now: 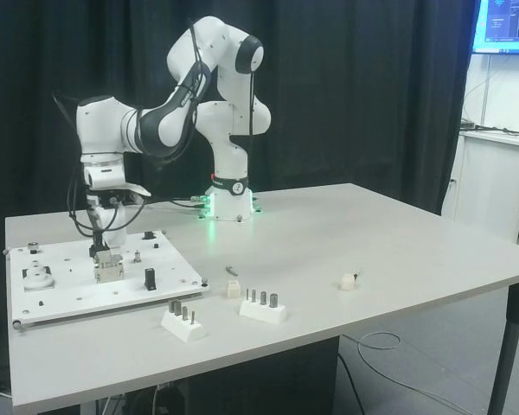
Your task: Insert waterproof.
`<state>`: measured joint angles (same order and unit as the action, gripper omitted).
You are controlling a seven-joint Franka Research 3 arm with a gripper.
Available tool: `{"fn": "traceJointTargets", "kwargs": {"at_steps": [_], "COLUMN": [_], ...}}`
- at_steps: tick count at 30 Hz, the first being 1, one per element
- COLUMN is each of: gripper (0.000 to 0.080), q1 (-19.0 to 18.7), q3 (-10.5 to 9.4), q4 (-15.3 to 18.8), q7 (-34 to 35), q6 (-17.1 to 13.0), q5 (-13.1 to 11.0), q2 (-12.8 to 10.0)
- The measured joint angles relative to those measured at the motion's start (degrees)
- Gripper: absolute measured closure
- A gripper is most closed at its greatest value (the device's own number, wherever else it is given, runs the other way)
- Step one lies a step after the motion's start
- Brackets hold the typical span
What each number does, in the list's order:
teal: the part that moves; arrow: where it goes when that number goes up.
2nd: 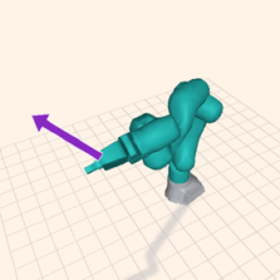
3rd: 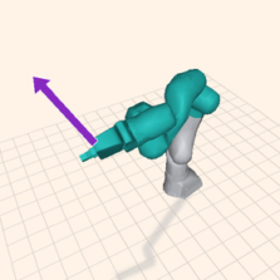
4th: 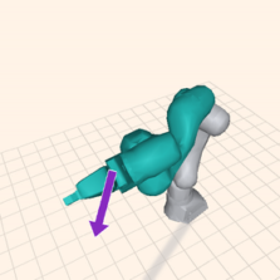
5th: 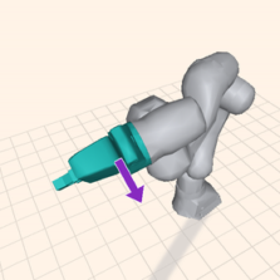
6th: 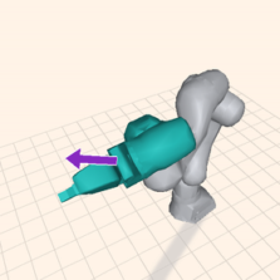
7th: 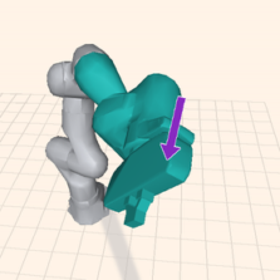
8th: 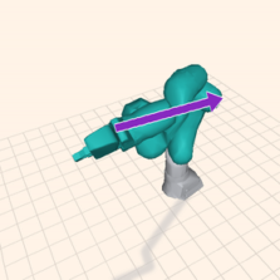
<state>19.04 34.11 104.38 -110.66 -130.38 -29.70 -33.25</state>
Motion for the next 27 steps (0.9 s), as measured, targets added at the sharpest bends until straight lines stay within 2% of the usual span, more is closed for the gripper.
{"fn": "traceJointTargets", "kwargs": {"at_steps": [13,27], "gripper": [0.0003,0.0003], "q1": [-0.3,-0.4], "q3": [0.06,0.0], "q4": [-0.5,-0.9], "q7": [0.4,0.8], "q6": [0.1,-0.3], "q5": [0.1,0.1], "q2": [1.3,0.9]}}
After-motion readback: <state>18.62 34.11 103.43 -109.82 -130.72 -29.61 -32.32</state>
